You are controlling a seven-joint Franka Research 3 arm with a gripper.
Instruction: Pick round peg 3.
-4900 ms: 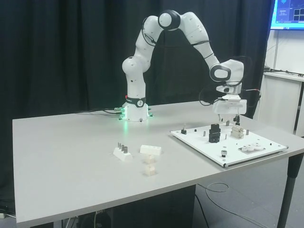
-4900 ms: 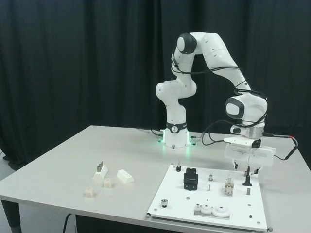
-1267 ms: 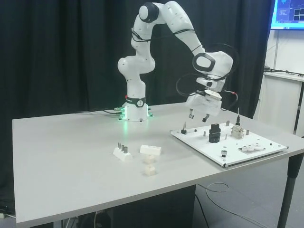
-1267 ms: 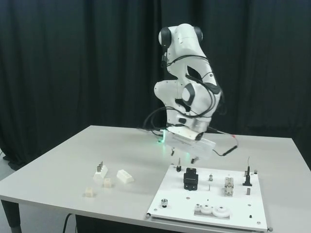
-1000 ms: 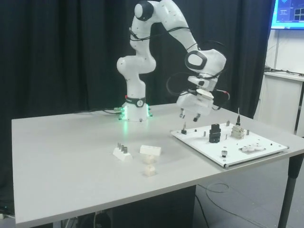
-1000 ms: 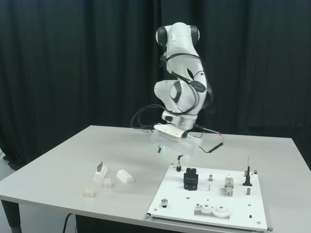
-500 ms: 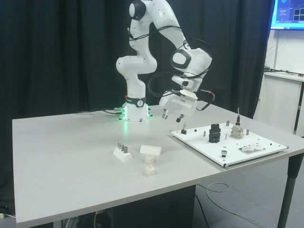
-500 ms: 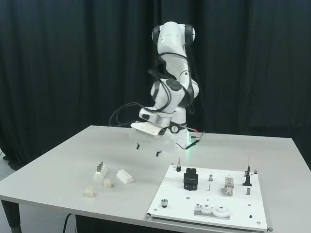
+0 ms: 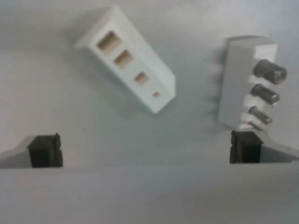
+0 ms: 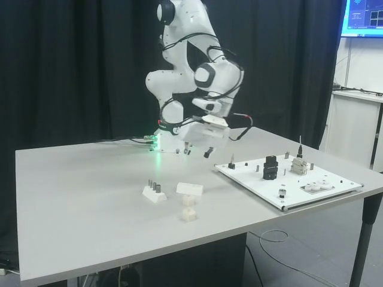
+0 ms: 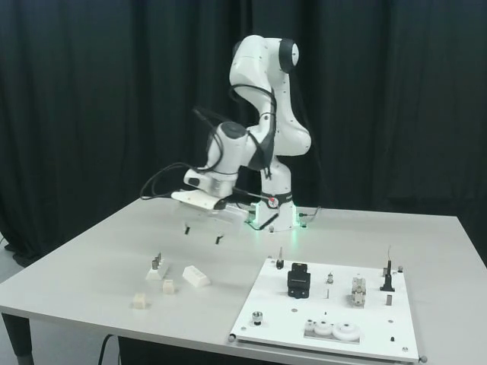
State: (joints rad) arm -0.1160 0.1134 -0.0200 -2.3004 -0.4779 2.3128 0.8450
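A white holder point(image 9: 241, 83) carries several grey round pegs point(image 9: 264, 94) in a row, from thick to thin. I see the holder on the table in the first room view point(image 10: 155, 193) and in the second room view point(image 11: 158, 269). My gripper point(image 9: 145, 149) hangs open and empty in the air above the table, near the holder point(image 10: 197, 152) point(image 11: 202, 233). In the wrist view one black fingertip point(image 9: 245, 146) lies close to the thin-peg end of the holder. Nothing is between the fingers.
A white block with square holes point(image 9: 126, 58) lies beside the holder point(image 10: 190, 189) point(image 11: 196, 276). Small blocks point(image 10: 188, 210) point(image 11: 141, 301) sit nearer the table's front edge. A white board point(image 10: 326, 194) point(image 11: 278, 304) with black and grey parts covers the table's other side.
My arm has swung away from above the white board, across the table toward the peg holder. The gripper stayed open and empty.
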